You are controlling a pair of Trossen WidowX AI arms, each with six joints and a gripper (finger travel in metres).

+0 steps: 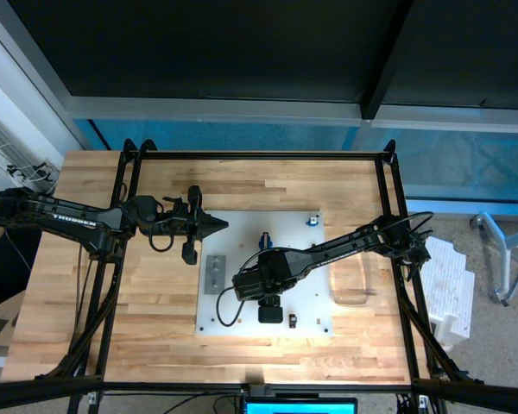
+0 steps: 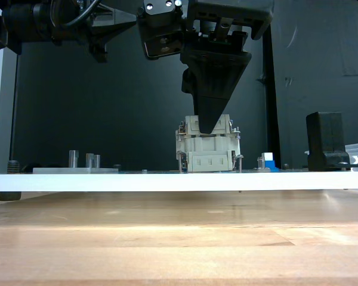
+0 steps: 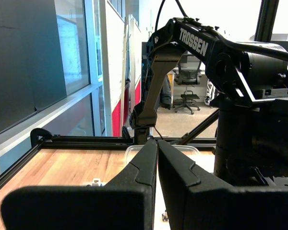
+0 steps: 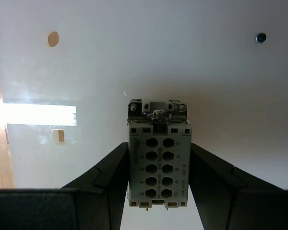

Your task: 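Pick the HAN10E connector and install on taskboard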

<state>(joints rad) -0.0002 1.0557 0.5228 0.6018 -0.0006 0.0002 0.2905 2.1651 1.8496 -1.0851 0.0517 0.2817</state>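
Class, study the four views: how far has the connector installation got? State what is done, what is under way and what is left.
Done: the connector is picked and clamped in the right gripper. Under way: it stands upright at the taskboard, apparently touching down, but full seating cannot be judged. Left: confirm seating, release, withdraw. The left gripper is shut and parked at the board's far-left corner.

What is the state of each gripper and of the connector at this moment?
HAN10E connector: upright, clamped between the right jaws, down at the taskboard.
right gripper: shut on the HAN10E connector, pointing down.
left gripper: jaws shut, empty, over the taskboard's far left corner.
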